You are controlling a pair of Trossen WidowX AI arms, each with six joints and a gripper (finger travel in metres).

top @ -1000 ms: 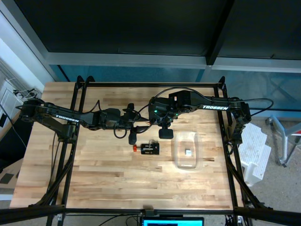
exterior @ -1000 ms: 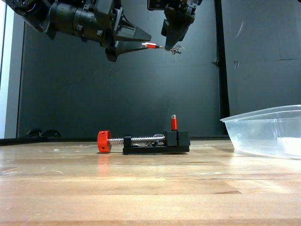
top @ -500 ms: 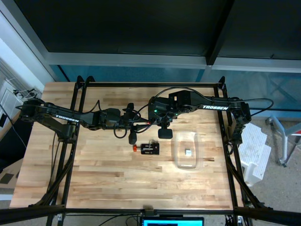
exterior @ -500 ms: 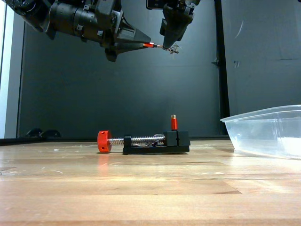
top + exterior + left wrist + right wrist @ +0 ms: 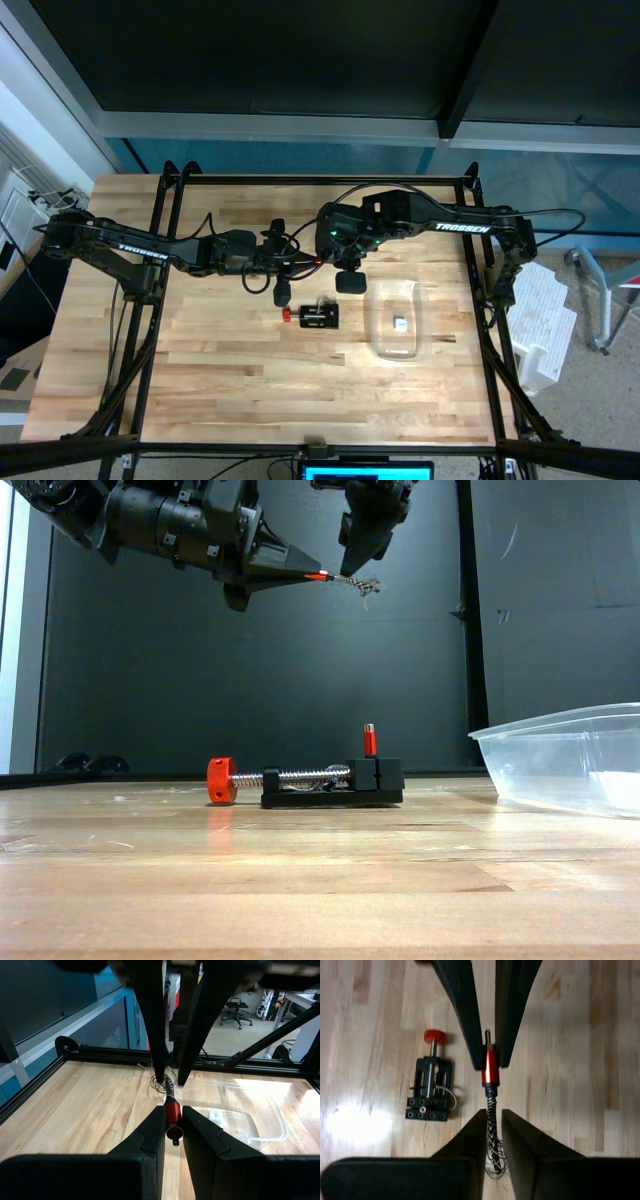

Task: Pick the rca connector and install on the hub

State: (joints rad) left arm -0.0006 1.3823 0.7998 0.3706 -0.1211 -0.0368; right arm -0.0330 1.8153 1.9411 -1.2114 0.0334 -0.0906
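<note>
Left gripper (image 5: 316,575) and right gripper (image 5: 348,568) tip-to-tip aloft; open air down to hub (image 5: 333,778).

Light wooden table (image 5: 230,380), hub (image 5: 320,317) lying near its centre, clear plastic tray (image 5: 376,325) just beside it

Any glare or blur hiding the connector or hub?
Right wrist view: soft, with a glare patch on the table beside the hub; right hand open around the rca connector, high above the wood. Left wrist view: sharp on the left hand clamping it there; glare by the tray.

Left gripper (image 5: 173,1112) now tight on rca connector (image 5: 488,1072); right gripper (image 5: 493,1112) higher.
</note>
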